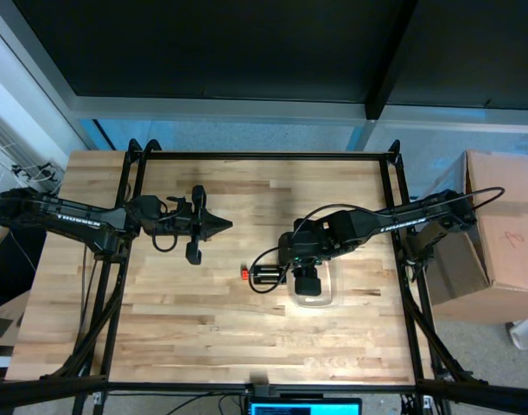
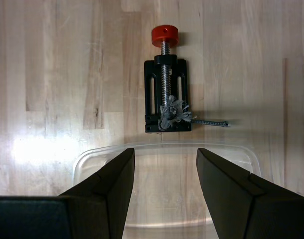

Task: Remove the USB-C connector from the USB-C receptacle and place in the container

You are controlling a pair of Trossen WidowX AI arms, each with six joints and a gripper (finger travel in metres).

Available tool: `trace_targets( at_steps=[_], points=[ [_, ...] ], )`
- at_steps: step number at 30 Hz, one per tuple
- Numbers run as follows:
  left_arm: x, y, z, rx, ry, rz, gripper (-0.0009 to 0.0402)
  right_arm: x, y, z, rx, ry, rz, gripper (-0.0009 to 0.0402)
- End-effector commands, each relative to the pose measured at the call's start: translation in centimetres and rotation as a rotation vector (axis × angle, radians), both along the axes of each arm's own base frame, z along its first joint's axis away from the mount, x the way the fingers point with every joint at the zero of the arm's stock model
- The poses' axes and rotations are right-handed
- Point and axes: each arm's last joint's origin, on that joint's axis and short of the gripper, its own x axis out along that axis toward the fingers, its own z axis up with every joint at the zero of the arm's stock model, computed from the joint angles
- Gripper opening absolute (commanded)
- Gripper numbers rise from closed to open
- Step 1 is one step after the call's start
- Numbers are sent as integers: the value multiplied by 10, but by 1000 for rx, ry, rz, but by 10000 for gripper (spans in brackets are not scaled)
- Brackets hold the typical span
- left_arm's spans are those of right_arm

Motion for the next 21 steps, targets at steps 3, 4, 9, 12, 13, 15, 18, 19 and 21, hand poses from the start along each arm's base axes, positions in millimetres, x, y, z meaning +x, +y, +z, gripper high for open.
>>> trace_targets(
  at_steps=[3,4,9,12,13,15,18,19,21],
  points=[
    [0,0,0,0,-1,0,0,3,1,-5,-2,20,11,191],
    [0,0,0,0,-1,0,0,3,1,-6,0,23,12,195],
    [0,0,0,0,0,0,0,6,1,-12,-6,47,12,213],
    [0,0,0,0,0,0,0,9,2,-18,-11,71,12,223],
    [0,0,0,0,0,0,0,9,2,-20,-12,74,12,226],
    [0,0,0,0,0,0,0,12,3,-25,-15,90,12,229],
    [0,0,0,0,-1,0,0,16,4,-33,-19,112,12,229],
    [0,0,0,0,-1,0,0,17,4,-35,-21,120,12,228],
    [0,0,0,0,0,0,0,20,4,-41,-25,136,11,227]
  ],
)
